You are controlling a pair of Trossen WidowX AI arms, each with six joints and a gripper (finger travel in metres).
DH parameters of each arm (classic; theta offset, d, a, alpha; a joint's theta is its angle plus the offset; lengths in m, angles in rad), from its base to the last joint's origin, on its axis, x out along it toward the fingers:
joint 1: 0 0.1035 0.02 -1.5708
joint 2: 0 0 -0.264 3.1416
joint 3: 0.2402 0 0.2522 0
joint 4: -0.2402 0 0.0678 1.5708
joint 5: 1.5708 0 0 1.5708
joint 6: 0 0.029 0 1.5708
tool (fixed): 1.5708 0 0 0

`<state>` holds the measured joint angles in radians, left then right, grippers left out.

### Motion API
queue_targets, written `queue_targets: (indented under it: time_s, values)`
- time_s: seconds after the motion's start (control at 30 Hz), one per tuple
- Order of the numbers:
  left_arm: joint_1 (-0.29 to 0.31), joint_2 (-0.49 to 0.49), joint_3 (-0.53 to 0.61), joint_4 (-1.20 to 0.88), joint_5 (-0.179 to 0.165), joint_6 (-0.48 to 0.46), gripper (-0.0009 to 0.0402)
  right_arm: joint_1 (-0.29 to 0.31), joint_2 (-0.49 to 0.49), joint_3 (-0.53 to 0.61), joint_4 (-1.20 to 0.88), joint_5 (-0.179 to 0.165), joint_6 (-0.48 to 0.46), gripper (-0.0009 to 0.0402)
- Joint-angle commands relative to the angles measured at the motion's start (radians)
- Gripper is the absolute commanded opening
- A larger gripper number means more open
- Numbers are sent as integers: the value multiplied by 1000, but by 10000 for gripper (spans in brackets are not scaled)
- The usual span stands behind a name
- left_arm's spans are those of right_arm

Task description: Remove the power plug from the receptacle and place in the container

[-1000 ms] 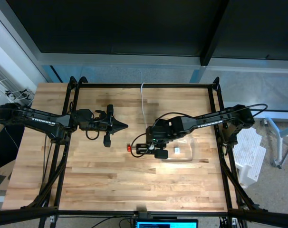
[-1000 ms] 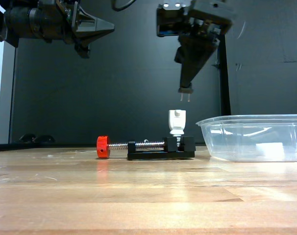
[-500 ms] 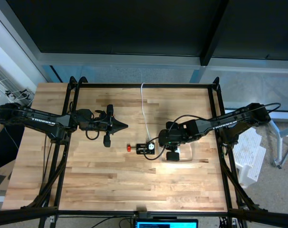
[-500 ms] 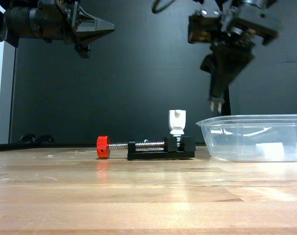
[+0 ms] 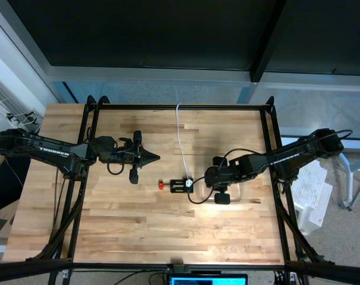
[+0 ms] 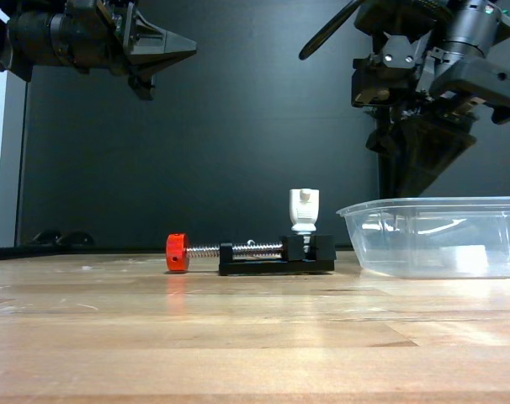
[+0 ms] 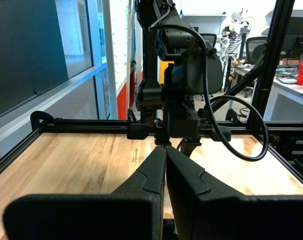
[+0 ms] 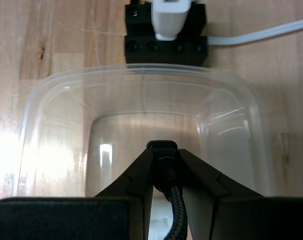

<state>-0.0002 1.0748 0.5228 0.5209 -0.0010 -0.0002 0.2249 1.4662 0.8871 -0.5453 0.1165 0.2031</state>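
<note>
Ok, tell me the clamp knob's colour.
Red knob, clearest in the low view; left tool hangs high at left, right tool over the tray.

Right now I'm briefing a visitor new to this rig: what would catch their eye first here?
The right gripper, pointing down into the clear container right of centre, pinches the small black power plug over its floor. Just left of it, the white receptacle stands empty in a black clamp with a red knob. The left gripper hangs shut, high over the left side of the table.
</note>
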Motion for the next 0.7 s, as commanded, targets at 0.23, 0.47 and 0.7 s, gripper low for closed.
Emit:
queue_targets:
  time_s: [0.23, 0.47, 0.7]
  values:
    - [0, 0, 0, 0, 0, 0, 0, 11, -21, -52, 52, 7, 20, 20]
    - [0, 0, 0, 0, 0, 0, 0, 25, -58, -110, 94, 34, 44, 72]
    - [0, 0, 0, 0, 0, 0, 0, 33, -93, -146, 111, 34, 62, 112]
